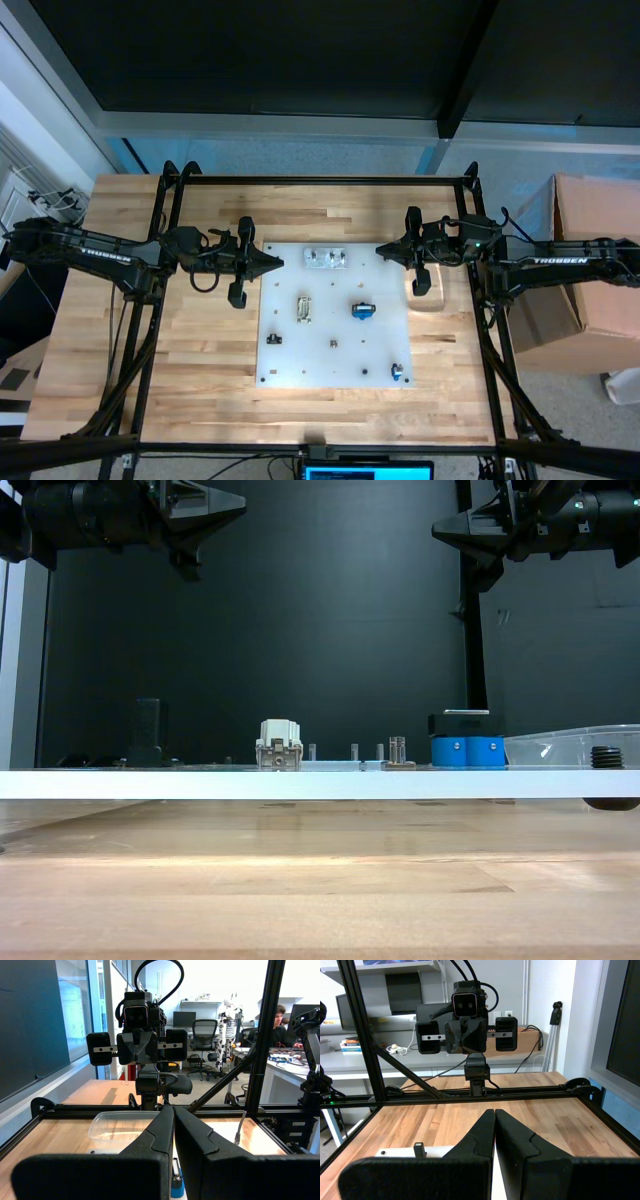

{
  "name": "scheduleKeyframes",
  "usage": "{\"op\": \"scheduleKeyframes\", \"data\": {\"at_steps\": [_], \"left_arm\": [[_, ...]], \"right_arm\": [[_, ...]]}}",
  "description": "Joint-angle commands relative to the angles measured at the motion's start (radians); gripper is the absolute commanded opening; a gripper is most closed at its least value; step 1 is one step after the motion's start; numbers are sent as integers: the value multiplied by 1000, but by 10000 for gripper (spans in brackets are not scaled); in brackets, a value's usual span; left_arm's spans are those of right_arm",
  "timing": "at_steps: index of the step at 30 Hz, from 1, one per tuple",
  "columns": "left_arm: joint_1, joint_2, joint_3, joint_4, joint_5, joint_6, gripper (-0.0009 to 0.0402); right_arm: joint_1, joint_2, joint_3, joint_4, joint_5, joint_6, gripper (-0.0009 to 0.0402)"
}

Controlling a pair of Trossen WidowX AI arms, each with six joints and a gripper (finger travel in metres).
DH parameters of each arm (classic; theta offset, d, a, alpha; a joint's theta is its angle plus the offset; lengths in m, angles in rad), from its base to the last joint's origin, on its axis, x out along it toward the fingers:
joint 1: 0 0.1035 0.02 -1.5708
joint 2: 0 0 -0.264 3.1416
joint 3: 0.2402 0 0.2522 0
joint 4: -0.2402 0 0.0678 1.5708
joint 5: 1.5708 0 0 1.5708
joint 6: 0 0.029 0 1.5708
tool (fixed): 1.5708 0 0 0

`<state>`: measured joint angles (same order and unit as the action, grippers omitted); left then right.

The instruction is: Remove the RJ45 connector from the taskboard and place in the container

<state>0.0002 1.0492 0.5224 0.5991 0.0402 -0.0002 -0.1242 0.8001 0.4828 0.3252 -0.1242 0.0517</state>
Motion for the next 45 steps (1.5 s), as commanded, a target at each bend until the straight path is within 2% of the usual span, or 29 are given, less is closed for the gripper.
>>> {"op": "scheduleKeyframes", "data": {"at_steps": [1, 12, 15, 20, 23, 28, 36, 45], "left_arm": [[0, 0, 0, 0, 0, 0, 0], [0, 0, 0, 0, 0, 0, 0], [0, 0, 0, 0, 0, 0, 0], [0, 0, 0, 0, 0, 0, 0], [0, 0, 0, 0, 0, 0, 0], [0, 0, 0, 0, 0, 0, 0], [0, 0, 0, 0, 0, 0, 0], [0, 0, 0, 0, 0, 0, 0]], "right_arm": [[0, 0, 0, 0, 0, 0, 0], [0, 0, 0, -7, 12, -2, 0], [4, -1, 33, -93, 52, 0, 0], [29, -2, 119, -283, 51, 0, 0], [65, -2, 189, -451, 62, -1, 0], [170, 0, 306, -729, 159, 19, 0], [334, 18, 460, -1051, 259, 111, 0], [460, 64, 543, -1228, 264, 208, 0]]}}
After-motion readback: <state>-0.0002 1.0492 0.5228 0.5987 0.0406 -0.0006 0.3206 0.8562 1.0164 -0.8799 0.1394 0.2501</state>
